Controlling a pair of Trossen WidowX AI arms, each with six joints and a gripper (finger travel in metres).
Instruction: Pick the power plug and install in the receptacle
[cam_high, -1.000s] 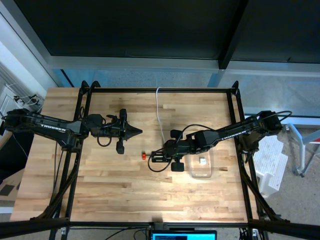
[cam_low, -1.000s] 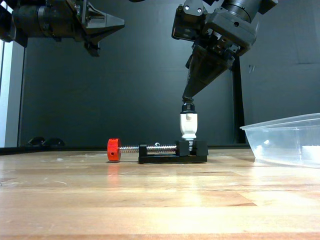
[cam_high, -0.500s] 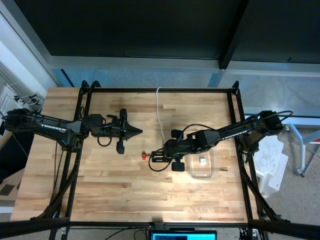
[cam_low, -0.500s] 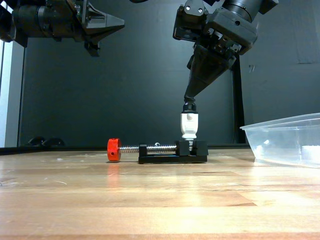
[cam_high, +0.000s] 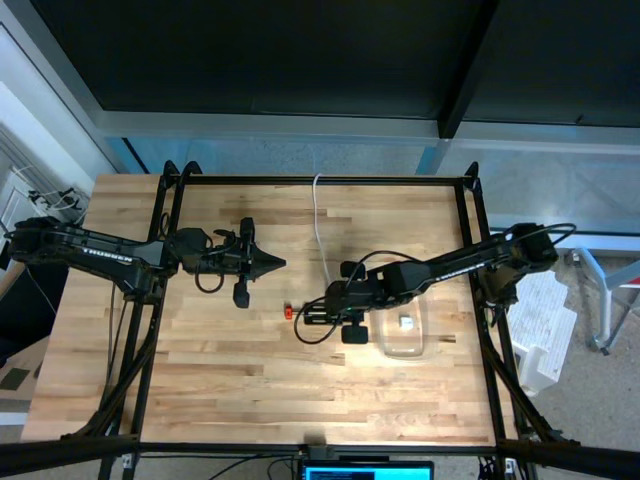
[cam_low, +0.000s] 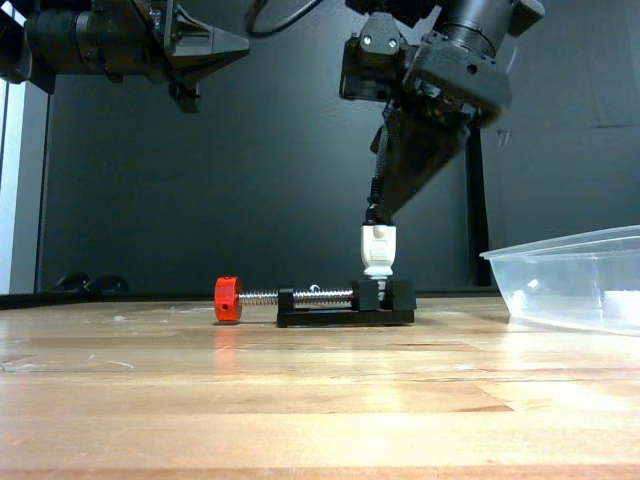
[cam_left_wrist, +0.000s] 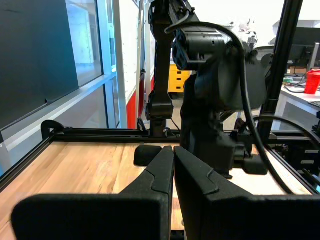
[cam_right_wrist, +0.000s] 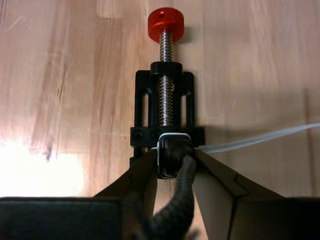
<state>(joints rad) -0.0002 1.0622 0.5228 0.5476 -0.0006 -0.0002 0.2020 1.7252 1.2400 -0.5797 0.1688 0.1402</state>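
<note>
The receptacle (cam_low: 378, 250) is a white block standing upright in a black mini vise (cam_low: 340, 305) with an orange-red knob (cam_low: 228, 299). My right gripper (cam_low: 376, 212) comes down on it from above, shut on the black power plug (cam_right_wrist: 172, 150). The plug sits at the receptacle's white rim (cam_right_wrist: 175, 135), with its black cable running back between the fingers. From above, the right gripper (cam_high: 332, 302) covers the vise (cam_high: 313, 315). My left gripper (cam_high: 278, 264) hangs shut and empty, up and to the left, apart from all this; its fingers (cam_left_wrist: 173, 167) are pressed together.
A thin white cord (cam_high: 321, 230) runs from the receptacle toward the far edge. A clear plastic tray (cam_high: 388, 347) with a small white square piece (cam_high: 406, 322) lies just right of the vise. A black frame (cam_high: 470, 230) borders the table.
The right gripper has come down a little with the plug, so its tips now meet the top of the receptacle. The left arm has not moved.
</note>
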